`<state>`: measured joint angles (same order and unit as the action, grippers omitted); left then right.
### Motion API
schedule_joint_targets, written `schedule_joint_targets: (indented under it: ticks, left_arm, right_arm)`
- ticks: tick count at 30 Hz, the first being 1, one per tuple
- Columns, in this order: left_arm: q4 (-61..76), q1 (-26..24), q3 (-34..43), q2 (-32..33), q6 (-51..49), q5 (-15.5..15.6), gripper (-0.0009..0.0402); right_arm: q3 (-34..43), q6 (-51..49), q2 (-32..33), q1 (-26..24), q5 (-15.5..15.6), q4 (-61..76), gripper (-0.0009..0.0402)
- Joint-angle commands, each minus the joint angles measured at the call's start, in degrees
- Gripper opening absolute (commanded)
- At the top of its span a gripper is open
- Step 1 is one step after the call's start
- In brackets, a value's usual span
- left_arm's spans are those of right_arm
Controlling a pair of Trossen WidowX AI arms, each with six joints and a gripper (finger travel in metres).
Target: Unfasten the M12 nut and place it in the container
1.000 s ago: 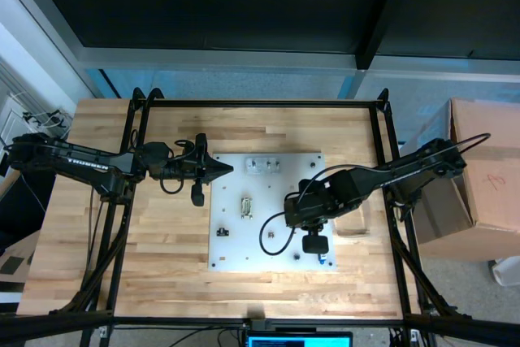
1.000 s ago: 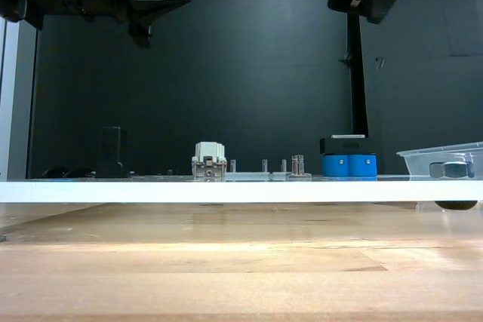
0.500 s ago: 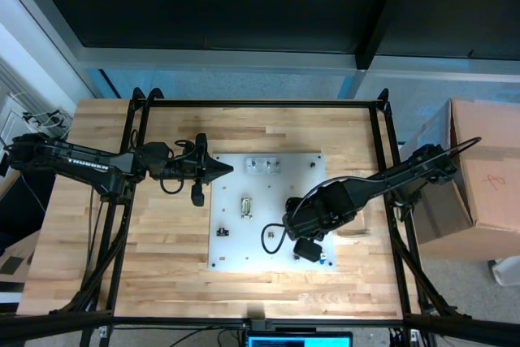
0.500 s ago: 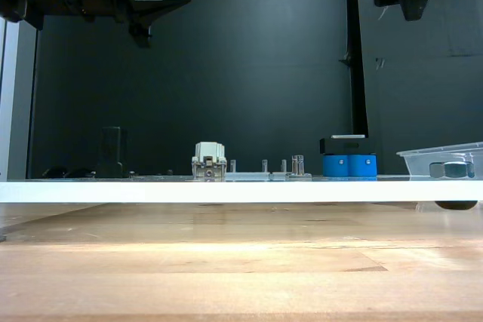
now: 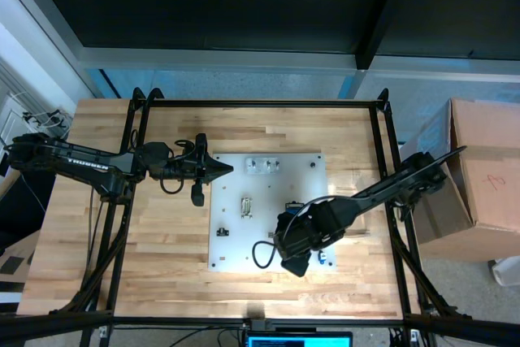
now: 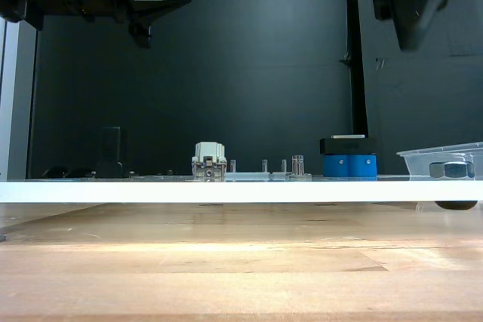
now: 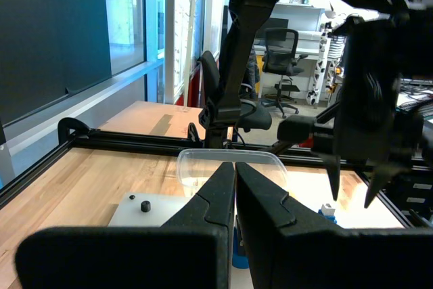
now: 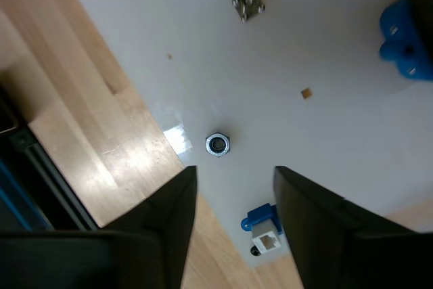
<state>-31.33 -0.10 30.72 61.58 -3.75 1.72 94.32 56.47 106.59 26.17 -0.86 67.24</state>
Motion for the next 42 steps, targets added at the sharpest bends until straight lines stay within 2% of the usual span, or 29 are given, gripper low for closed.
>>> schedule_joint_targets:
  ticks: [1,8,16,27,42]
  left_arm:
    - [0.0,0.0,0.0,0.0,0.0,0.0,0.0000]
    - [0.0,0.0,0.0,0.0,0.0,0.0,0.0000]
    - [0.0,0.0,0.0,0.0,0.0,0.0,0.0000]
    - [0.0,0.0,0.0,0.0,0.0,0.0,0.0000]
    - [0.0,0.0,0.0,0.0,0.0,0.0,0.0000]
  right_arm:
    - [0.0,1.6,2.0,0.1,0.5,-0.8,0.0201]
    - [-0.1,1.6,5.5,0.5,0.3,-1.7,0.0237]
    - [-0.4,-0.4,8.2,1.2,0.5,-2.0,0.0238]
    - [-4.3,-1.1,8.2,2.7,0.4,-5.9,0.0238]
    - [-4.5,-2.6,9.8,3.0,-0.6,-7.5,0.0227]
